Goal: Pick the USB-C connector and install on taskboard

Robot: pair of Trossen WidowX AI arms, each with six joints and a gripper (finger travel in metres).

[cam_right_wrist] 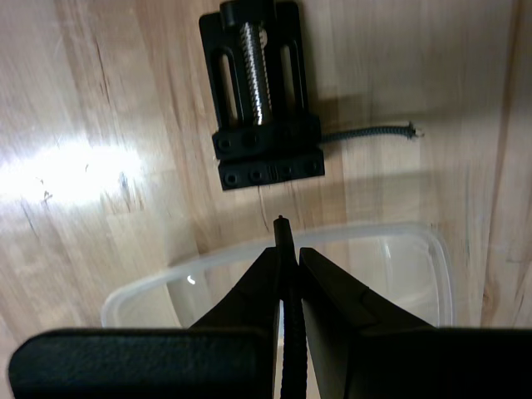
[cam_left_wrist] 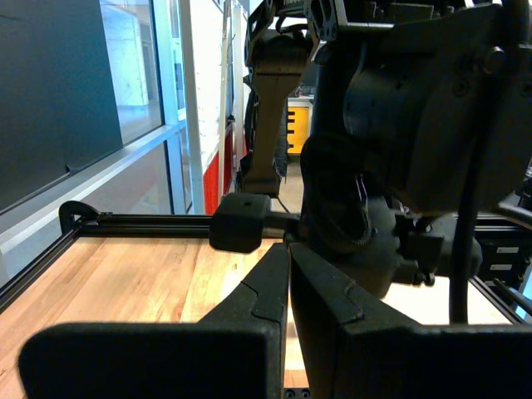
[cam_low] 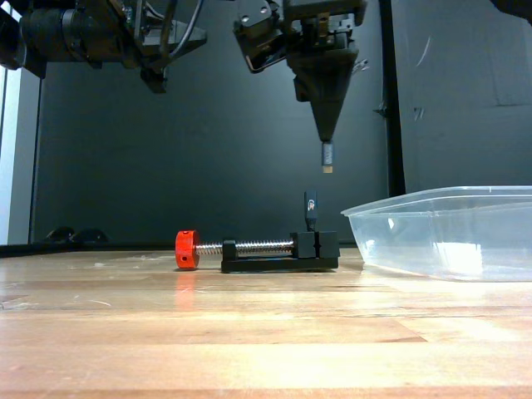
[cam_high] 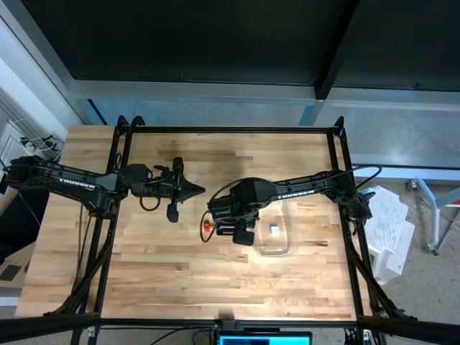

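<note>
The left gripper (cam_high: 192,189) hung level, fingers pressed together, aimed toward 3 o'clock. The right gripper (cam_low: 326,133), at its 4 o'clock, pointed straight down, pinching the USB-C connector (cam_low: 327,156).

Open air separates my right gripper (cam_low: 327,135), pinching the USB-C connector (cam_low: 327,156), from the taskboard (cam_low: 319,248) below. A clear tray (cam_low: 432,199) sits just beside the taskboard on the right. My left gripper (cam_high: 203,190) hangs high, well apart.

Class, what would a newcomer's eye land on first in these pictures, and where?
The right pincer, shut on the USB-C connector, hangs point-down above the taskboard with its red-orange knob. A clear plastic tray sits beside the board, and the left pincer, shut, hovers to the left, holding nothing.
</note>
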